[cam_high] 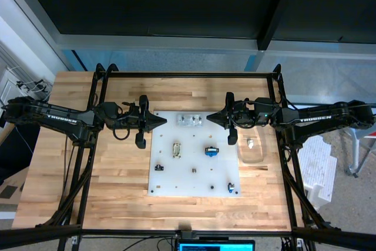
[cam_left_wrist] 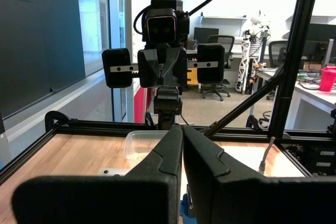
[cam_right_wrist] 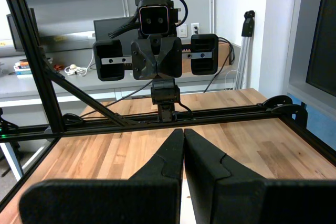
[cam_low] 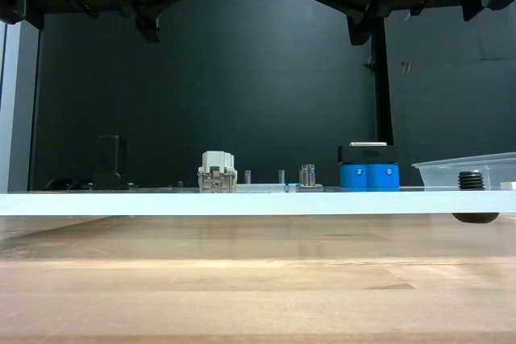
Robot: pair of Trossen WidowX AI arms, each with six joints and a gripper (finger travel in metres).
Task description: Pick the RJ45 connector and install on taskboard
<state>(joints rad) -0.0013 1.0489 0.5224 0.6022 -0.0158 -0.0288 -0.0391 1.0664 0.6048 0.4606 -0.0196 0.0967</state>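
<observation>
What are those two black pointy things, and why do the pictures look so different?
They are two robot arms, each ending in a gripper, a pinching hand. The left gripper and the right gripper hang above the wooden table, both shut, holding nothing. One picture looks down from above, one looks level along the table, and two come from cameras on the arms, each facing the other arm. On the table lies a white board with small parts, including a blue jack at its near right corner. Beside it sits a clear tray with a white block inside. I cannot tell where the plug is.
</observation>
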